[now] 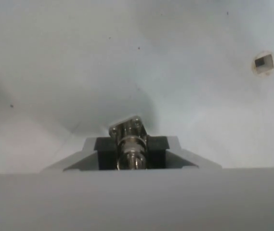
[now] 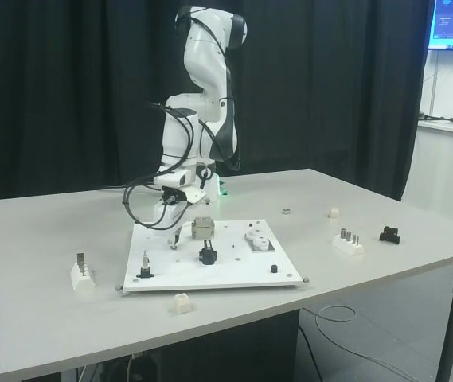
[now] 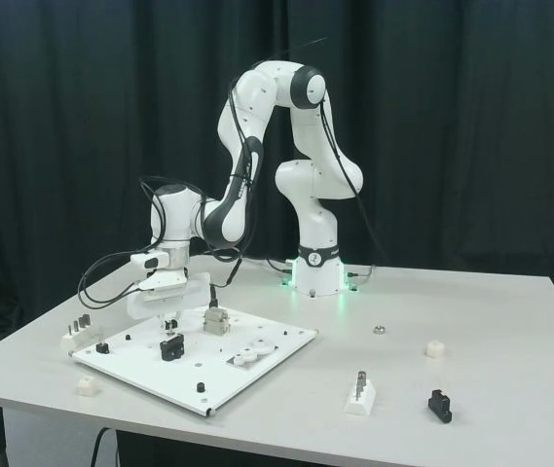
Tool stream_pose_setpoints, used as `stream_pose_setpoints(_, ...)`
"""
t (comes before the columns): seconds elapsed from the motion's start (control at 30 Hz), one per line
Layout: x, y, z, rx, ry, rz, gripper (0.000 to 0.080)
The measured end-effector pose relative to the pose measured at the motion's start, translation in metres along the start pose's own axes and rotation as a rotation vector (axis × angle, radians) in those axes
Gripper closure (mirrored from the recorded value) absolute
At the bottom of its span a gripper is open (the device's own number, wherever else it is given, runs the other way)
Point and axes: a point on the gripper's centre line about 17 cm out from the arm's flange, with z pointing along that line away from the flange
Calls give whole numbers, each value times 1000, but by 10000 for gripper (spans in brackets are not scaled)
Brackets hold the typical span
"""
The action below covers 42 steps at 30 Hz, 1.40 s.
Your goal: Insert BNC.
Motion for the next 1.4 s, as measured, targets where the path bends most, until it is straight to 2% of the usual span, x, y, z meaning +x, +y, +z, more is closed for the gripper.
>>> stream_pose_setpoints(0.4,0,0,0,3,0,-51,682)
stream_pose_setpoints(0.87,0,0,0,3,0,-214,682)
stream_pose_setpoints(1.4,0,-1,0,9,1,-347,682)
